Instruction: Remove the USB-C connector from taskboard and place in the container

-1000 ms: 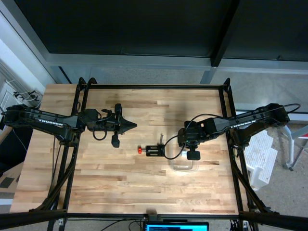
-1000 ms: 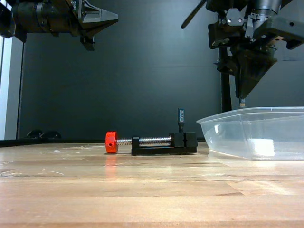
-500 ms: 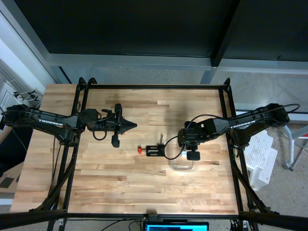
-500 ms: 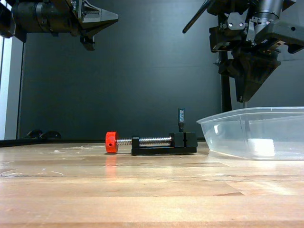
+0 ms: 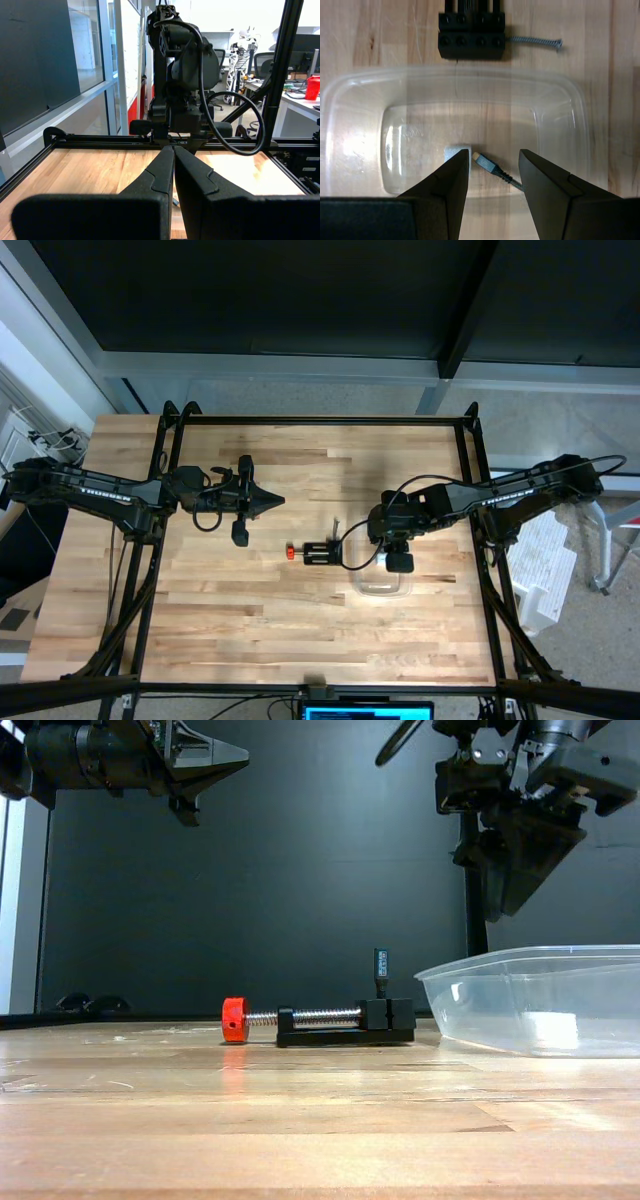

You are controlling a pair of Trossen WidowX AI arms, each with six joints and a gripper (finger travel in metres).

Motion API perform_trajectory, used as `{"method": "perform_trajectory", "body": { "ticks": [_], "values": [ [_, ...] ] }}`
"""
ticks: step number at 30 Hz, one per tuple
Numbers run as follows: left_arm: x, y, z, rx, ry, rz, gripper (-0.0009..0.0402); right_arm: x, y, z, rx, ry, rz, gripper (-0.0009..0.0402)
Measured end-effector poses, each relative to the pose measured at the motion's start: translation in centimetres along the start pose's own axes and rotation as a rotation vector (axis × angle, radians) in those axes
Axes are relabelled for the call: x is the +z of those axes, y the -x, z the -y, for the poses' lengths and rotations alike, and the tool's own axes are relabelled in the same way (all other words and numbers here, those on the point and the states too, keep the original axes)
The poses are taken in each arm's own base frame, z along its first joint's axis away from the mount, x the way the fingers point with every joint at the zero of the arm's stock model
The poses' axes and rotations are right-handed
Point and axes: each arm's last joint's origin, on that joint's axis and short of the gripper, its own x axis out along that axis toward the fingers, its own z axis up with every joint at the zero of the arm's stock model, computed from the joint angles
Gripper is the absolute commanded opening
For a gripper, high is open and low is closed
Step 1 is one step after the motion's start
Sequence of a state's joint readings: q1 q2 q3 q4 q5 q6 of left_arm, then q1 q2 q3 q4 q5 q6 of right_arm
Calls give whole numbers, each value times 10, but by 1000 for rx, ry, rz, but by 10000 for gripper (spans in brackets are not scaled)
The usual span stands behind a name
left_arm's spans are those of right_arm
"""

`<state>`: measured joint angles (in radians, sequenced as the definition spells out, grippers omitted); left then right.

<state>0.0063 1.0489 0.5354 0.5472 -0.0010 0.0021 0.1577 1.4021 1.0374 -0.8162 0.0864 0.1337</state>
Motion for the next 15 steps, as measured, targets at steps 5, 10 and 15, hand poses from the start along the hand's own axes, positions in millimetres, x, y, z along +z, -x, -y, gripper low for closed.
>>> {"method": "perform_trajectory", "body": {
  "ticks": [5,10,15],
  "values": [
    [0,0,0,0,0,0,0,0,2,0,1,0,9,134],
    [0,0,0,0,0,0,0,4,12,1,13,11,100,101],
    [0,0,0,0,0,0,0,12,35,2,34,5,293,29]
  ]
}}
